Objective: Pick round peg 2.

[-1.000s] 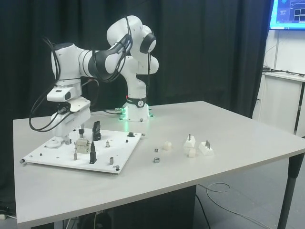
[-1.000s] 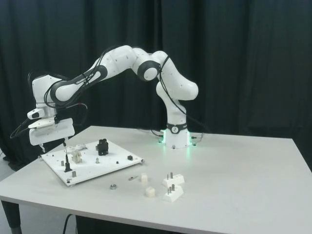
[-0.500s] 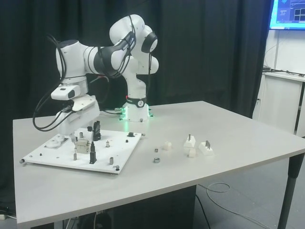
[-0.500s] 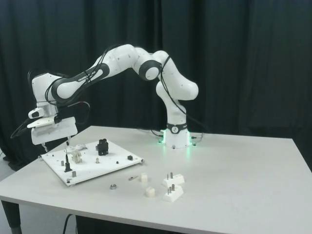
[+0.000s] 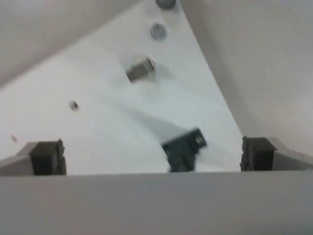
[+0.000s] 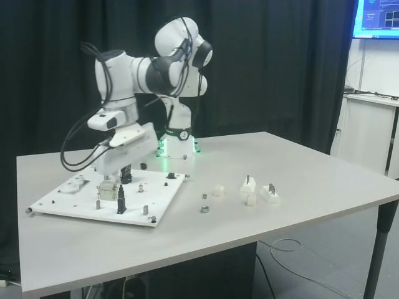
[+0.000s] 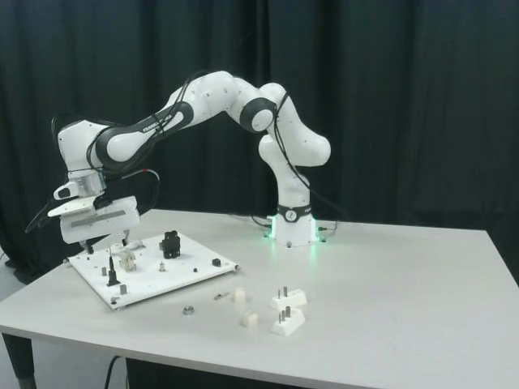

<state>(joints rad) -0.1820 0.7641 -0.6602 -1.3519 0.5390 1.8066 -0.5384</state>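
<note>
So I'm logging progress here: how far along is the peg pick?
Nothing looks picked yet. The gripper hangs open and empty over the white board, above a black part. Left to do: descend on a peg, close and lift it.

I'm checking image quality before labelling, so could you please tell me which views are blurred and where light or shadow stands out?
Wrist view: motion-smeared; the black block and the small peg on the white board look soft, with a faint shadow streak between them. First room view: sharp; green glow at the arm base. Second room view: sharp, evenly lit, dark curtain behind.
</note>
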